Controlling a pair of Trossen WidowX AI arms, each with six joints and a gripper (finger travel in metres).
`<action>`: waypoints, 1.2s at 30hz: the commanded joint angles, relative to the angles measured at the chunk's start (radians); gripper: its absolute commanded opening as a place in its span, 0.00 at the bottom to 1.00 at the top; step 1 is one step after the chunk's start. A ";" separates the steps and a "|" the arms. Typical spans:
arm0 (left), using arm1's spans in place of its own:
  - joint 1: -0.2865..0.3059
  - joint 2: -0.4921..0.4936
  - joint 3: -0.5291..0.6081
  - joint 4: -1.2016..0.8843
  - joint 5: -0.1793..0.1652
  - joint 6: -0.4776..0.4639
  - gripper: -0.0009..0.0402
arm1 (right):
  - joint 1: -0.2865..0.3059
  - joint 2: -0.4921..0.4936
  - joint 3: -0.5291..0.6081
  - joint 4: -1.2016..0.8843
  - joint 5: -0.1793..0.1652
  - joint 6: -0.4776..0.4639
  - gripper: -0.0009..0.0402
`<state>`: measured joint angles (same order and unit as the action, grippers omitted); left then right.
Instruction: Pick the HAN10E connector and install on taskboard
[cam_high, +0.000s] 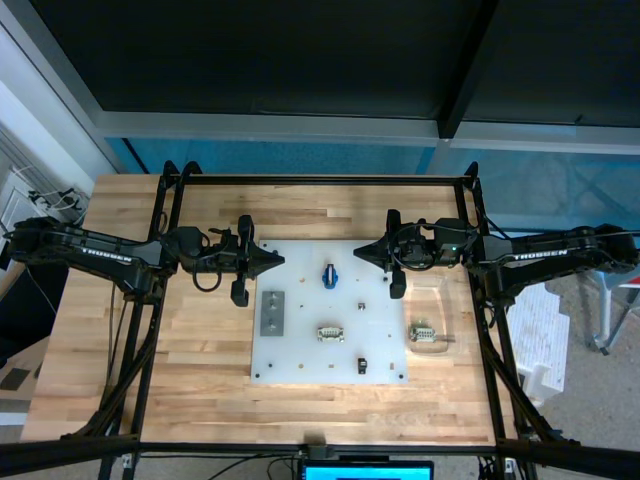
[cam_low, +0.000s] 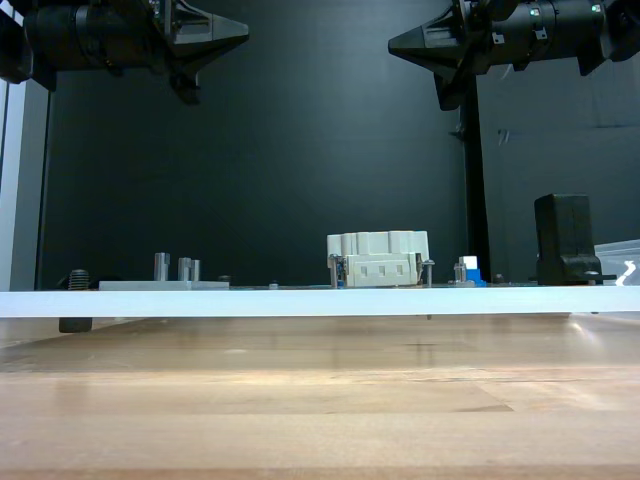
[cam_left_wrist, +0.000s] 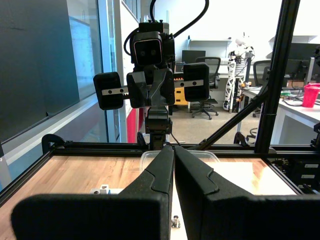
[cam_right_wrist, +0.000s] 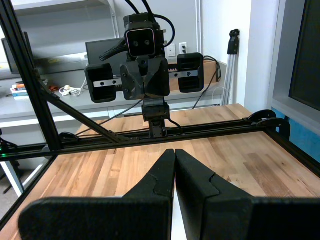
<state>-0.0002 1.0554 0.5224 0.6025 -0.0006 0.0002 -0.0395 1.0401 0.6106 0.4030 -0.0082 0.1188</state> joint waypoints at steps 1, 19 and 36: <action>0.000 0.000 0.000 0.000 0.000 0.000 0.02 | 0.001 0.000 0.000 0.023 -0.001 -0.004 0.02; 0.000 0.000 0.000 0.000 0.000 0.000 0.02 | 0.001 -0.003 0.041 -0.164 -0.036 0.003 0.02; 0.000 0.000 0.000 0.000 0.000 0.000 0.02 | 0.076 0.000 0.324 -0.967 -0.034 0.087 0.02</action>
<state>-0.0002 1.0554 0.5228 0.6025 -0.0002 0.0002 0.0284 1.0386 0.9184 -0.5224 -0.0452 0.1997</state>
